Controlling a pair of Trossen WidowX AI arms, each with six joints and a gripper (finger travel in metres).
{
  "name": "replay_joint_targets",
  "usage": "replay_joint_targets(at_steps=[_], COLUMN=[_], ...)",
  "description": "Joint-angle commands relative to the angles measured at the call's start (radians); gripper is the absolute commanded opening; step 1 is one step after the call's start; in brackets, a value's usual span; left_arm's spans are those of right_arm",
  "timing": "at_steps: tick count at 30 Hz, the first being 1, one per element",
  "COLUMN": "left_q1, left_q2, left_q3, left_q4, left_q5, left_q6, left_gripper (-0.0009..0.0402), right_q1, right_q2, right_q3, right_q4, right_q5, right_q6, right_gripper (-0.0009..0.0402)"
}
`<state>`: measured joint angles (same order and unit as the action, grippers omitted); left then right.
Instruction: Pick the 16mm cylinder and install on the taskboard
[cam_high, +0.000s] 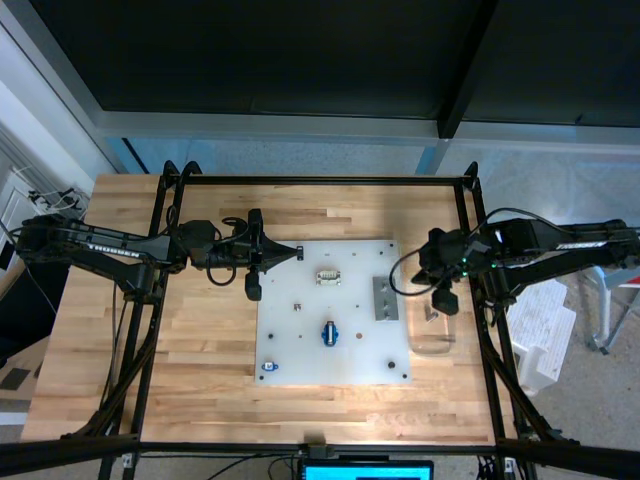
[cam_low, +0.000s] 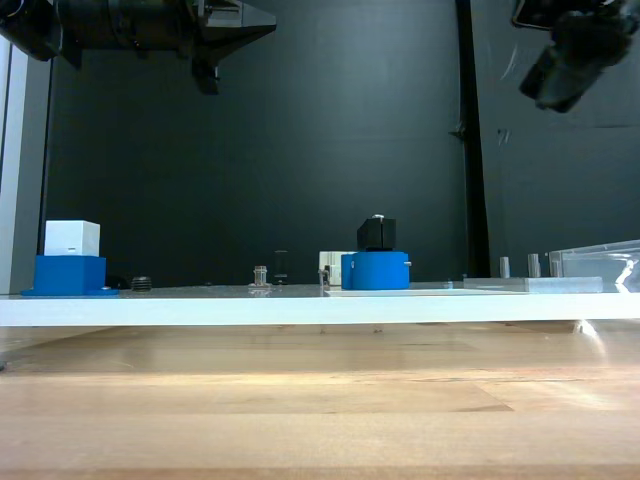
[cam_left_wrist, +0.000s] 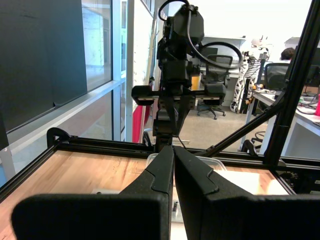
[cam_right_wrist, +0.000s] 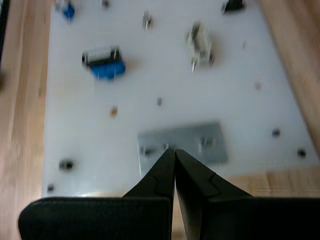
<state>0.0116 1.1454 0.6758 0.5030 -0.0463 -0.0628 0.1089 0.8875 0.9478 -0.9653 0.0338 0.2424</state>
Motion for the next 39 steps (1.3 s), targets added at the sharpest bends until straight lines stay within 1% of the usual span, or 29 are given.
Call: replay_joint_targets(at_steps=[1,6,8,9,16,19,23,26,29,30,32,35,39], left_q1=[0.000,0.000,0.000,0.000,0.000,0.000,0.000,0.000,0.000,0.000,0.000,0.000,0.000], left_q2=[0.000,0.000,0.000,0.000,0.000,0.000,0.000,0.000,0.000,0.000,0.000,0.000,0.000], left_q3=[0.000,0.000,0.000,0.000,0.000,0.000,0.000,0.000,0.000,0.000,0.000,0.000,0.000], left_q4=[0.000,0.000,0.000,0.000,0.000,0.000,0.000,0.000,0.000,0.000,0.000,0.000,0.000], left_q5=[0.000,0.000,0.000,0.000,0.000,0.000,0.000,0.000,0.000,0.000,0.000,0.000,0.000], left_q6=[0.000,0.000,0.000,0.000,0.000,0.000,0.000,0.000,0.000,0.000,0.000,0.000,0.000], left_gripper=[0.0000,0.0000,0.0000,0.0000,0.0000,0.0000,0.0000,0.0000,0.0000,0.0000,0.0000,0.0000,0.0000], right_q1=[0.036,0.108,0.129,0.140,0.179,0.193,0.227,0.237,0.240,0.241,0.251,0.282,0.323], right_q2=[0.000,0.003,0.005,0.005,0.006,0.019,0.041,0.054,0.066,0.069,0.074,0.082,0.091], right_q3=[0.007,0.006,0.006,0.006,0.004,0.002,-0.016,-0.043,-0.060,-0.063,-0.067,-0.075,-0.098], right_q4=[-0.090,-0.189,-0.212,-0.221,-0.293,-0.319,-0.326,-0.324,-0.315,-0.309,-0.297,-0.290,-0.263], right_q5=[0.000,0.005,0.024,0.026,0.026,0.026,0.026,0.027,0.031,0.035,0.056,0.097,0.097], right_q6=[0.025,0.065,0.074,0.079,0.114,0.121,0.144,0.147,0.172,0.175,0.187,0.198,0.223], right_gripper=[0.0000,0.0000,0.0000,0.0000,0.0000,0.0000,0.0005,0.0024,0.0054,0.0066,0.0090,0.0126,0.0161])
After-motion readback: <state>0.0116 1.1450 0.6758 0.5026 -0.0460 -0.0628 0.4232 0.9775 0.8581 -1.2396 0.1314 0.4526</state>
